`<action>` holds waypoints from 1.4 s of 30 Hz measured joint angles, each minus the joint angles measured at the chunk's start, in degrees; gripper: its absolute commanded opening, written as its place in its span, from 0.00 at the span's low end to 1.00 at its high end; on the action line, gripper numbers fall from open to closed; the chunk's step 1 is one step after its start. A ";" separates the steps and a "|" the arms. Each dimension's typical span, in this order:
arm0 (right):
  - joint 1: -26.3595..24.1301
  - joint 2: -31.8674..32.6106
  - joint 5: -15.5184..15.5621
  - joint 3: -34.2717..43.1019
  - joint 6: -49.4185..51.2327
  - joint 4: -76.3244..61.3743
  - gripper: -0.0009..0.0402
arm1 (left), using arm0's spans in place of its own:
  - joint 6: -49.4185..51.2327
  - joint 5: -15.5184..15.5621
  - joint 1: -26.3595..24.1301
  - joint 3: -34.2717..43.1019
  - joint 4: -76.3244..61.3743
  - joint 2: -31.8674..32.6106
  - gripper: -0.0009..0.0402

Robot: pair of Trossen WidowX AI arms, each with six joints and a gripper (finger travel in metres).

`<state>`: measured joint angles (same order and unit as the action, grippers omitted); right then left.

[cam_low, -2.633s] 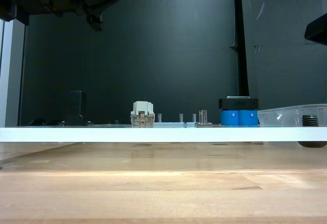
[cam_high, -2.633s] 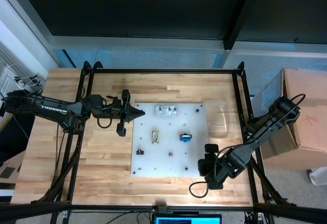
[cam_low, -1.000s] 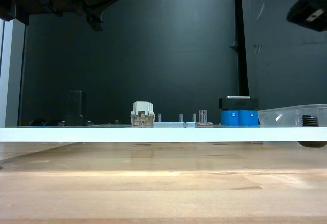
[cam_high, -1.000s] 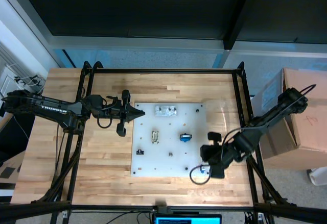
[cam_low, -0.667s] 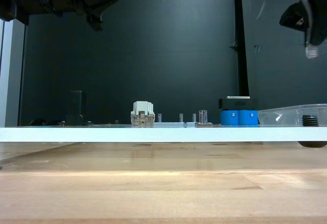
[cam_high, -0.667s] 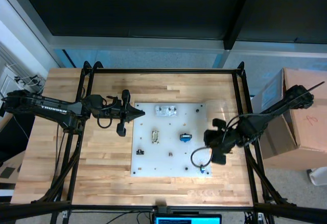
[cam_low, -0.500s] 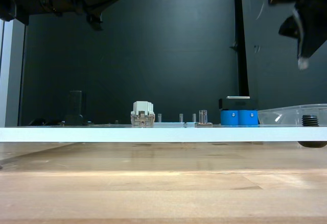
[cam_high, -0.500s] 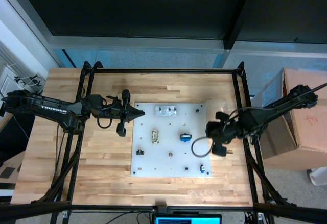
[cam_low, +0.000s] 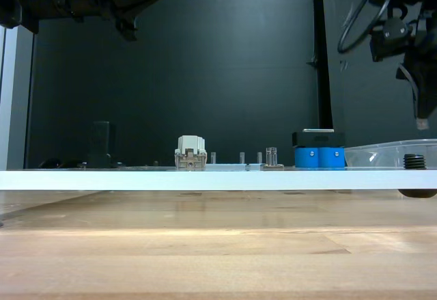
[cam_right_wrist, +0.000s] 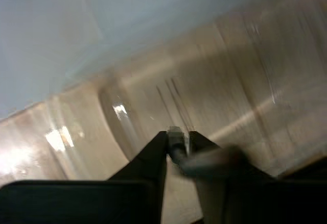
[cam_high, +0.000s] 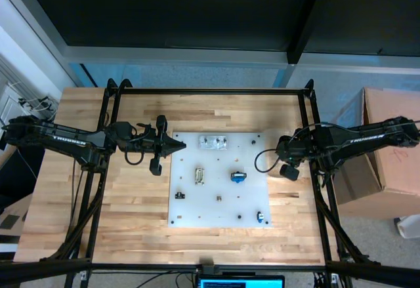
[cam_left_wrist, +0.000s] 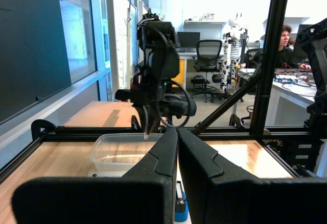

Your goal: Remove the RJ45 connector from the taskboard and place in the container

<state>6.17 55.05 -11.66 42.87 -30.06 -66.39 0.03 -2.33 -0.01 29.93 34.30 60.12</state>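
My right gripper (cam_high: 284, 155) hangs over the clear container (cam_high: 273, 135), beside the white taskboard's (cam_high: 197, 203) right edge. It is shut on the RJ45 connector (cam_right_wrist: 175, 133), which is clear of the board. The connector's short black cable (cam_high: 262, 160) loops out to the left. In the low view the connector (cam_low: 423, 119) points down just above the container's rim (cam_low: 386, 148), under the gripper (cam_low: 418, 108). My left gripper (cam_high: 176, 145) hovers high at the board's far left edge, shut on nothing (cam_left_wrist: 178, 137).
On the board sit a blue block (cam_high: 237, 176), a beige connector (cam_high: 199, 176), a silver fitting (cam_high: 213, 143) and a small blue socket (cam_high: 260, 218) near the front right corner. A black frame surrounds the table. A cardboard box (cam_high: 387, 150) stands off to the right.
The right gripper carried the RJ45 connector from the board's near right corner away to above the container, and it now hangs lower. The left arm has not moved.
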 measured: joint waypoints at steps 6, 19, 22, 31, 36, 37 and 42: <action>-2.36 -0.15 0.96 -0.35 1.95 -0.28 0.52 | 0.00 0.02 0.00 0.00 0.00 0.00 0.02; -2.91 -1.36 0.98 2.80 10.99 9.22 0.56 | -0.02 0.02 0.00 0.00 0.02 0.00 0.02; -2.91 -1.66 1.03 4.83 15.15 16.61 0.48 | -0.02 0.02 0.00 0.00 0.02 -0.02 0.02; -2.80 -3.37 5.31 4.02 24.39 40.70 0.16 | -0.02 0.02 0.00 0.00 0.00 0.00 0.02; -2.84 -3.34 7.43 2.19 28.33 52.85 0.01 | -0.02 0.02 0.00 0.02 0.00 0.00 0.02; -2.86 -3.37 7.54 1.62 28.89 55.52 0.03 | 0.00 0.00 0.00 0.00 0.00 0.00 0.02; -2.97 -3.34 8.92 -1.88 30.40 68.04 0.02 | -0.02 0.02 0.00 0.02 0.02 0.00 0.02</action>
<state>3.20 51.70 -2.74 40.99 0.34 1.65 0.01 -2.31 -0.01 29.95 34.33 60.12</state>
